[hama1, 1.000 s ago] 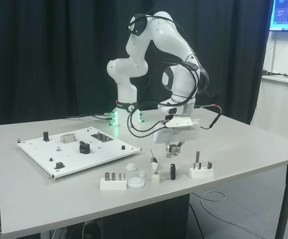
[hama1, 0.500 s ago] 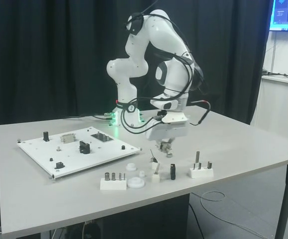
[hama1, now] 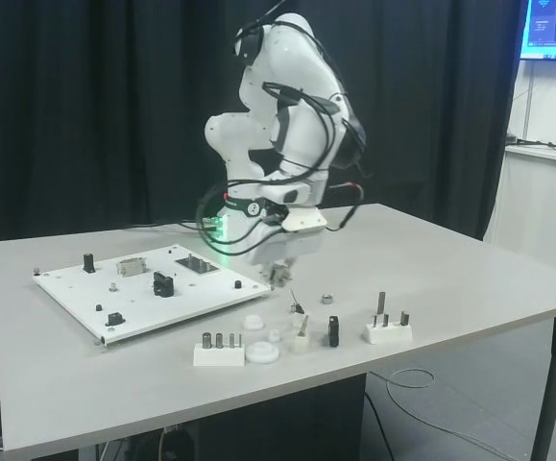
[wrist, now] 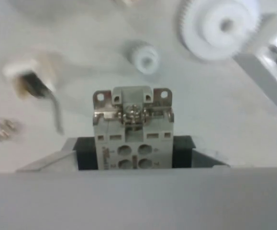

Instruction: Insert waterproof.

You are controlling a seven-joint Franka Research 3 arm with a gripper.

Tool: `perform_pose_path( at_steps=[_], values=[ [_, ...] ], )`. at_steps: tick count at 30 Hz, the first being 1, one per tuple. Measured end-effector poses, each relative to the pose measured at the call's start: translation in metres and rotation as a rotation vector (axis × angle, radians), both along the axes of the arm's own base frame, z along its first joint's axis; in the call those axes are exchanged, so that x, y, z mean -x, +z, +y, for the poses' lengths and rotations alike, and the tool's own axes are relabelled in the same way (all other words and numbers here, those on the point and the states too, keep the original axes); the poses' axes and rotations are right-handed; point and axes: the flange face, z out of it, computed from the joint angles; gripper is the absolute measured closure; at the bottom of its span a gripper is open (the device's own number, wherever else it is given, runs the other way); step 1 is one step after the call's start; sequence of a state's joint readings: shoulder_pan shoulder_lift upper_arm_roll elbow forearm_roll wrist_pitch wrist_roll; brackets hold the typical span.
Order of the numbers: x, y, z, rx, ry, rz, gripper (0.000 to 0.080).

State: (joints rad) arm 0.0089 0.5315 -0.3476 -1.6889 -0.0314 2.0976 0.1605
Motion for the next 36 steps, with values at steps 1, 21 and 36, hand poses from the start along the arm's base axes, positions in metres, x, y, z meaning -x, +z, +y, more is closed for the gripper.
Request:
perform_pose_path(
  at_steps=[1,21,36],
  values=[
    [0.002,0.001,-0.005,-0.001,0.009,0.005,0.0488],
    [0.041,0.018,-0.093,-0.026,0.286,0.101,0.0488],
    [0.082,0.018,-0.156,-0.090,0.510,0.179,0.0488]
  ],
)
